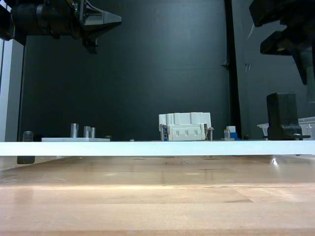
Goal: Pick the 16mm bar and install on taskboard
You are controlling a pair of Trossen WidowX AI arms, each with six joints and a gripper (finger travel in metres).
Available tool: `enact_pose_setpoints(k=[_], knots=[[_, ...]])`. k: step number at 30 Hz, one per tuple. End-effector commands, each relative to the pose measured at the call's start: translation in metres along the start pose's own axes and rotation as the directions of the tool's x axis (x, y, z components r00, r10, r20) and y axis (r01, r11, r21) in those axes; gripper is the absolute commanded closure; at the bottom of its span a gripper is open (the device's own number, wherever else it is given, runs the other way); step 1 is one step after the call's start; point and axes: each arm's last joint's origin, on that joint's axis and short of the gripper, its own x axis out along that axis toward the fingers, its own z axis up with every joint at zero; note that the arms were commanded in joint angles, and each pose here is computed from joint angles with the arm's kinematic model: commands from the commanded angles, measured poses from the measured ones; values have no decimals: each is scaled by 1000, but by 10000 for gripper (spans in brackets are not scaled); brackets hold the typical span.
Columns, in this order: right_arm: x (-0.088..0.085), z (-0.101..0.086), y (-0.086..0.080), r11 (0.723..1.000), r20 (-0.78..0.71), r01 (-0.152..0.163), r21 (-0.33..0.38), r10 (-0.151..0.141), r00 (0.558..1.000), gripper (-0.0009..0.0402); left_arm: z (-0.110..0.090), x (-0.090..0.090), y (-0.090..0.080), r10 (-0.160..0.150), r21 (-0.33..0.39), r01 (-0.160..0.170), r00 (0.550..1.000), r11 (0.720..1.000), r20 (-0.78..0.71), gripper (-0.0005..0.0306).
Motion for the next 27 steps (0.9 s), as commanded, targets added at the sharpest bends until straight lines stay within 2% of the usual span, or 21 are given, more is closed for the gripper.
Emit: enact_pose_setpoints(k=[1, 9, 15, 20, 27], knots=[[2, 2, 8, 1000, 0, -2, -14, 2, 1000, 389, 0, 0, 0, 0, 0, 0, 1000, 1000, 1, 300], [5, 7, 29, 999, -3, -6, -36, 6, 1000, 389, 0, 0, 0, 0, 0, 0, 1000, 1000, 0, 300], [8, 9, 41, 1000, 6, -21, -22, 21, 1000, 389, 0, 0, 0, 0, 0, 0, 1000, 1000, 0, 300], [10, 13, 53, 999, 4, -22, -33, 22, 1000, 389, 0, 0, 0, 0, 0, 0, 1000, 1000, 0, 300], [15, 20, 66, 1000, 4, -29, -12, 29, 1000, 389, 0, 0, 0, 0, 0, 0, 1000, 1000, 0, 300]])
